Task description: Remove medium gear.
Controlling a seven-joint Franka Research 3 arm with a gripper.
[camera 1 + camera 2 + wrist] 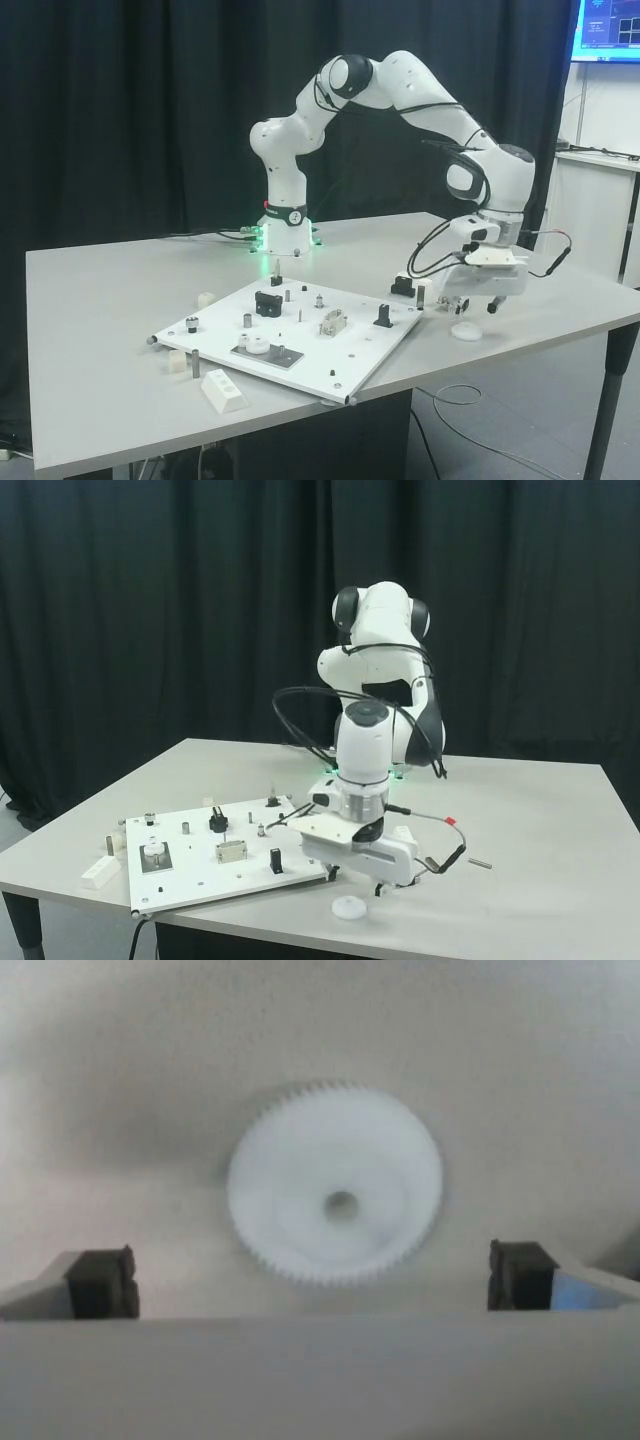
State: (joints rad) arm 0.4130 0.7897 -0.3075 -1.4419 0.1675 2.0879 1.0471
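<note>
A white toothed gear (335,1198) with a small centre hole lies flat on the grey table, off the board's edge; it also shows as a white gear (467,331) near the table's front edge and as a small disc (350,909). My gripper (310,1280) hangs a little above it and is open, with a black pad (100,1282) on either side and nothing between them. From the room, the gripper (475,308) (358,885) sits just over the gear and apart from it.
The white assembly board (350,365) (200,885) carries pegs, black brackets and a small white gear (256,343). Loose white blocks (222,390) (176,362) lie on the table beside it. A black block (402,286) stands close to the gripper. A small pin (481,861) lies on the table.
</note>
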